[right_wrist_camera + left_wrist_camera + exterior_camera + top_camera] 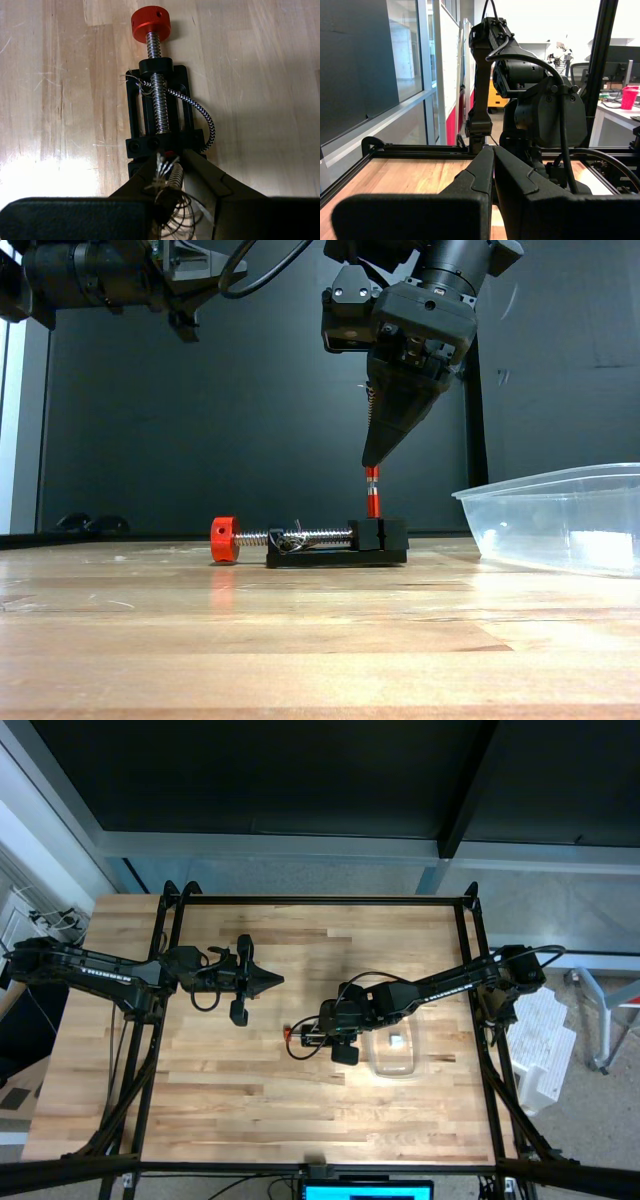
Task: Pick the RCA connector and install on taskboard
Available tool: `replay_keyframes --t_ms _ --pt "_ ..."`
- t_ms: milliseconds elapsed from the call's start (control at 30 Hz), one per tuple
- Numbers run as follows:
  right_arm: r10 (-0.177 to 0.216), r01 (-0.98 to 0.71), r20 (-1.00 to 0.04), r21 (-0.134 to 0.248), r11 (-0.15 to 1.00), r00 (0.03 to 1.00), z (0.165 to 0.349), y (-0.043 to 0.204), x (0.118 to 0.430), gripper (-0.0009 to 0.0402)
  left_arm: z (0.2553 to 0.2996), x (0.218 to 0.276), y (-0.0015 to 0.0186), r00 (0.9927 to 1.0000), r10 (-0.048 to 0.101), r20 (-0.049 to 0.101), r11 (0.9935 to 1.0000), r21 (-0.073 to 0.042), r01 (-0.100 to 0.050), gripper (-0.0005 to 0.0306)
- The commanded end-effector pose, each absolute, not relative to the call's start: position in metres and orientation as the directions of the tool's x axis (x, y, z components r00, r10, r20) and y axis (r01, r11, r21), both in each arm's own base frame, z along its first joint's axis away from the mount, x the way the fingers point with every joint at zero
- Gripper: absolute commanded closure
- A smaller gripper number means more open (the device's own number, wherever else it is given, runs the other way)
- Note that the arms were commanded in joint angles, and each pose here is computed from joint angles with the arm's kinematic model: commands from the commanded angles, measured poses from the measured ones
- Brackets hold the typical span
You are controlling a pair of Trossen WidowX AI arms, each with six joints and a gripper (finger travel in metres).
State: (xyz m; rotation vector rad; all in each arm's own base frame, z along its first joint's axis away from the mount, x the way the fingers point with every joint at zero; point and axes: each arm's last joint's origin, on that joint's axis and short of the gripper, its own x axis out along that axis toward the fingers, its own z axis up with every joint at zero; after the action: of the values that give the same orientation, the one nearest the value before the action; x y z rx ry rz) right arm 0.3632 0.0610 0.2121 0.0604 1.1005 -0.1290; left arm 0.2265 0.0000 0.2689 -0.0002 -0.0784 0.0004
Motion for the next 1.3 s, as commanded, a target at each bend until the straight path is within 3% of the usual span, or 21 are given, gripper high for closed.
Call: replay_keyframes --t_ms 33,567,1033,1300 --pt "-0.078 0.136 -0.890 -0.018 0.991 0.450 0.211 0.061 0.363 0.0393 0.2690 0.2265 0.0000 0.99690 0.000 0.079 1.00000 0.000 0.000 0.0300" --pt "-0.079 0.140 -0.895 -0.018 0.990 0.439 0.186 0.058 0.363 0.0393 0.2690 0.2265 0.0001 0.99690 0.001 0.079 1.00000 0.000 -0.001 0.0300" --pt "-0.082 0.142 -0.895 -0.022 0.990 0.438 0.192 0.058 0.361 0.0391 0.2690 0.2265 0.0000 0.99690 0.000 0.079 1.00000 0.000 0.000 0.0300" --pt "-0.081 0.142 -0.891 -0.019 0.990 0.447 0.195 0.058 0.360 0.0355 0.2691 0.2265 0.0000 0.99687 0.000 0.079 1.00000 0.000 0.000 0.0300"
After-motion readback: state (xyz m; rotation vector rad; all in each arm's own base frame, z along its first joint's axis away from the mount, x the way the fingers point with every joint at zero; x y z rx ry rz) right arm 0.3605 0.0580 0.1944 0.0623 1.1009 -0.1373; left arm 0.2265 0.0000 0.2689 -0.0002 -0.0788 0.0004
